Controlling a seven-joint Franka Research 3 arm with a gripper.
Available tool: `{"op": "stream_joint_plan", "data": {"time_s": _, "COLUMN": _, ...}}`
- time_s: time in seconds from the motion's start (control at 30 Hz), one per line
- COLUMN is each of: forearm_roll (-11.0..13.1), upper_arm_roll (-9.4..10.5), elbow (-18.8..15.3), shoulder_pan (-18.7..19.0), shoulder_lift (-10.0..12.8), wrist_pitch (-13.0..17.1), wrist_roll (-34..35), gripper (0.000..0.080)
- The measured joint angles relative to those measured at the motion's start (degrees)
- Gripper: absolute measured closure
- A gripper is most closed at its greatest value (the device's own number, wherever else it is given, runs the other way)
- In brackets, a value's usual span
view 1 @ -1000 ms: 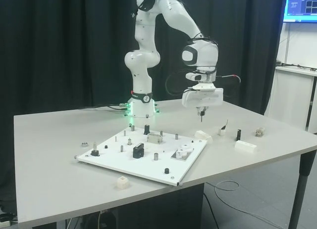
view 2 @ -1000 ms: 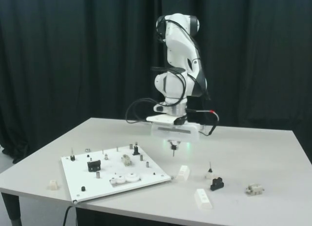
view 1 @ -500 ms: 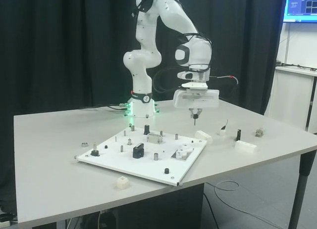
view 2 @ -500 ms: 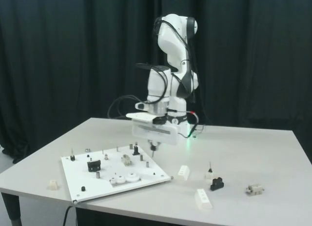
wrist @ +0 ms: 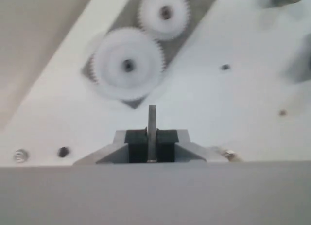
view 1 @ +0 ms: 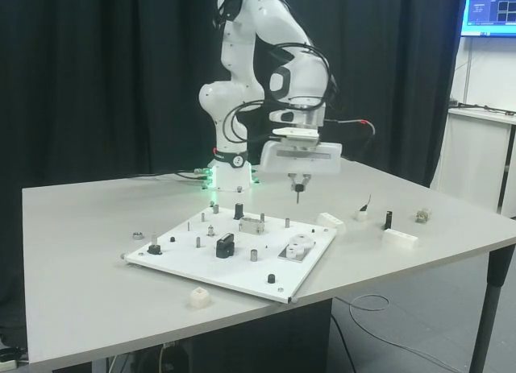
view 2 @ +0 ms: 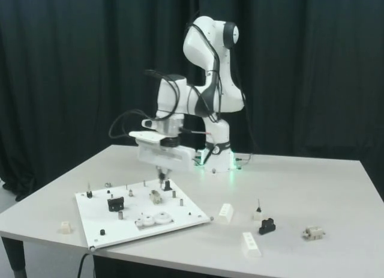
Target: Insert square peg 1.
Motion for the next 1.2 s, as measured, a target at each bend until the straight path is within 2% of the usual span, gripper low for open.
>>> {"op": "stream_joint_plan", "data": {"time_s": 0.2, "forearm_roll": 0.42, "upper_arm_roll": -0.03, "elbow": 2.7, "shoulder_pan": -2.66, "shoulder_lift": 0.34, "wrist_pitch": -3.41, "wrist_roll": -1.94, "gripper": 0.077}}
{"op": "stream_joint_plan", "data": {"time_s": 0.4, "forearm_roll": 2.2, "upper_arm_roll": -0.52, "elbow": 4.69, "shoulder_pan": -5.22, "shoulder_lift": 0.76, "wrist_pitch": -5.95, "wrist_roll": 0.09, "gripper": 0.077}}
{"op": "stream_joint_plan", "data": {"time_s": 0.9, "forearm_roll": 5.7, "upper_arm_roll": -3.02, "elbow": 5.45, "shoulder_pan": -9.34, "shoulder_lift": 2.06, "wrist_pitch": -6.89, "wrist_roll": 5.07, "gripper": 0.077}}
{"op": "stream_joint_plan", "data": {"time_s": 1.2, "forearm_roll": 9.24, "upper_arm_roll": -5.31, "elbow": 5.45, "shoulder_pan": -10.19, "shoulder_lift": 3.34, "wrist_pitch": -7.09, "wrist_roll": 5.79, "gripper": 0.077}}
